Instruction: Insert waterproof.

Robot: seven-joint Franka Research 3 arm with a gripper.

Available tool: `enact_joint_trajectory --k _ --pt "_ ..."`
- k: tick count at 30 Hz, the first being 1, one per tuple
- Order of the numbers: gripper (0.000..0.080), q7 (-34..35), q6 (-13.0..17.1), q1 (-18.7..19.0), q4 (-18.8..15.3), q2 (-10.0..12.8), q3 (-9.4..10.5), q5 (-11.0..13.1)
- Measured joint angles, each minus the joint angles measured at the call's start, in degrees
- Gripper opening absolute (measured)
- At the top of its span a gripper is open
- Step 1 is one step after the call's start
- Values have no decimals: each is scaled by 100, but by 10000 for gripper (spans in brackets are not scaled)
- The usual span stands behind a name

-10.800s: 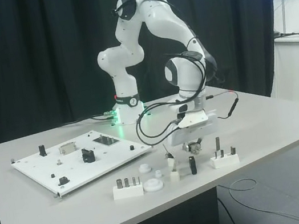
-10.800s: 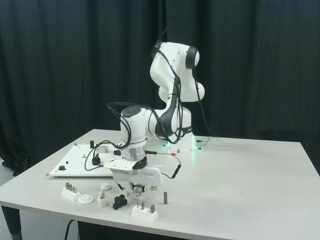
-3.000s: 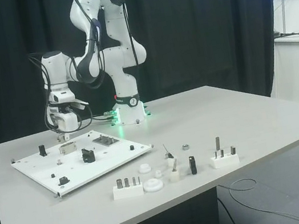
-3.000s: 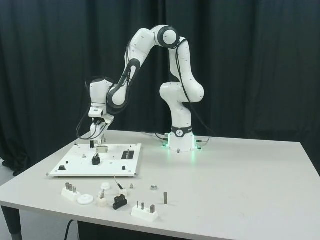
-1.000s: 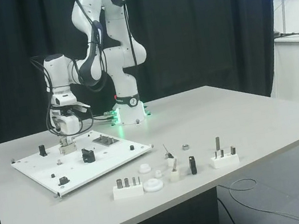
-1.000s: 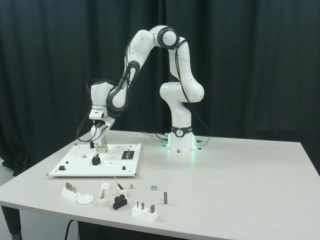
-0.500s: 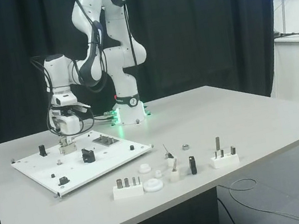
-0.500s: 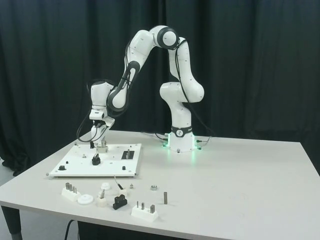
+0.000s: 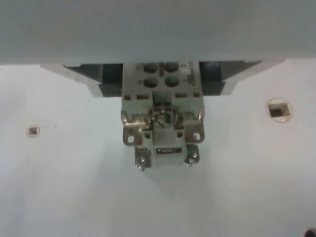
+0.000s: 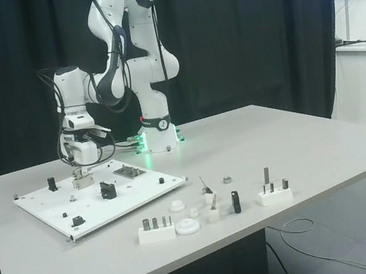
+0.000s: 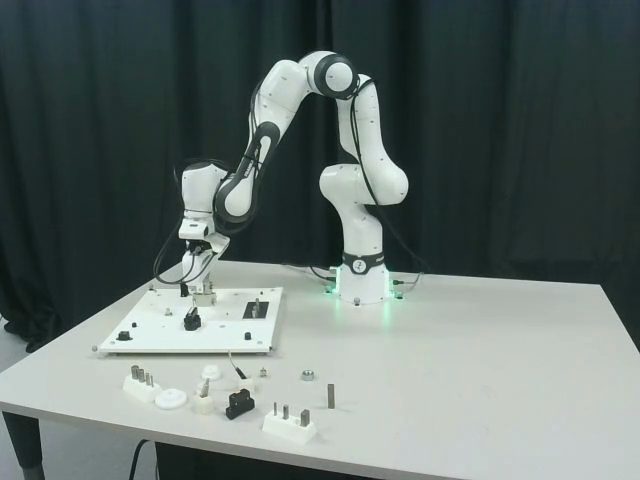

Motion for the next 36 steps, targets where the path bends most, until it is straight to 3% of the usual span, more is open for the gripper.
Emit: enact_joint_trajectory --k 36 --pt "314 -88 -94 0 -18 -50 -37 18"
